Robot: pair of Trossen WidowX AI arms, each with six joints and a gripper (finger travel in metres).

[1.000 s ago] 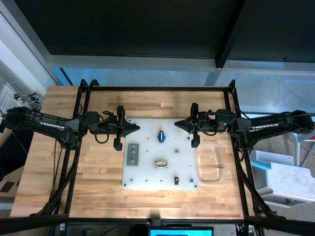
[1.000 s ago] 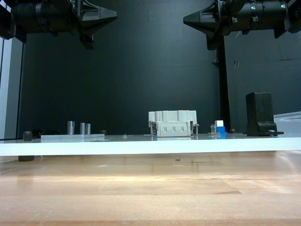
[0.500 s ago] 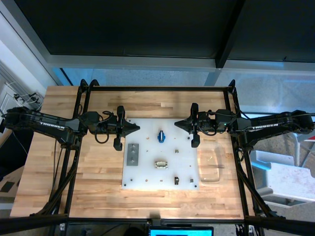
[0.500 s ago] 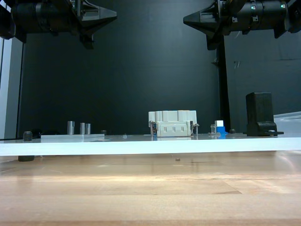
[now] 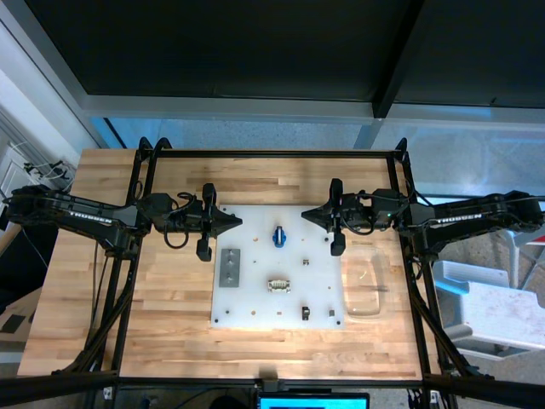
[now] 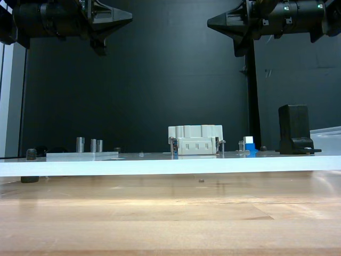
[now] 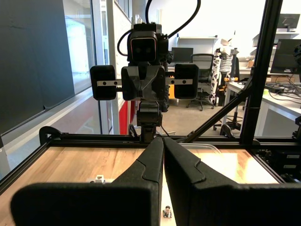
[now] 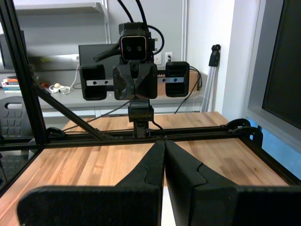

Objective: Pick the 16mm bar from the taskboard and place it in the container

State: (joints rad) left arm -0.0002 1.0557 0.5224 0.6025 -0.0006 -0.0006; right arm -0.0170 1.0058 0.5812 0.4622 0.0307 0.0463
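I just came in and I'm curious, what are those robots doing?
Nothing much yet. The left gripper and the right gripper hang high over the far part of the white taskboard, fingers shut, holding nothing. The clear container sits beside the board, on the right arm's side.

Your table (image 5: pixel 170 332) is evenly, brightly lit; its near edge blurs in the low view. The left gripper (image 5: pixel 237 220) and right gripper (image 5: pixel 306 214) hang black, without detail, over the board's (image 5: pixel 255 298) far edge.
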